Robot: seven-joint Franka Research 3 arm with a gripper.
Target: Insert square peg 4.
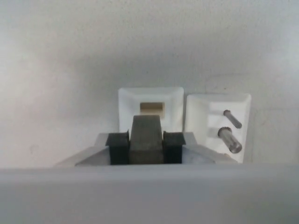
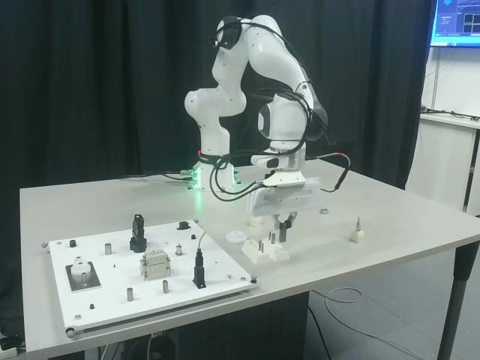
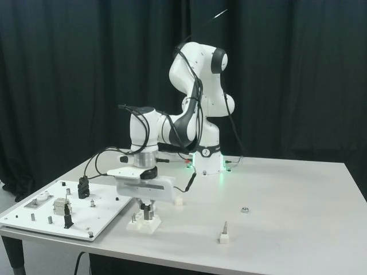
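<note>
Peg sits tight in end effector, just above square hole in white block. Should go straight down, slow, w/ no tilt.

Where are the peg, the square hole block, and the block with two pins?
peg (image 1: 146, 139): wrist view, its grey front face between the tool's black pads.
square hole block (image 1: 150, 108): wrist view, white rim beside the opening.
block with two pins (image 1: 205, 114): wrist view, bare white face beside the pins.
</note>
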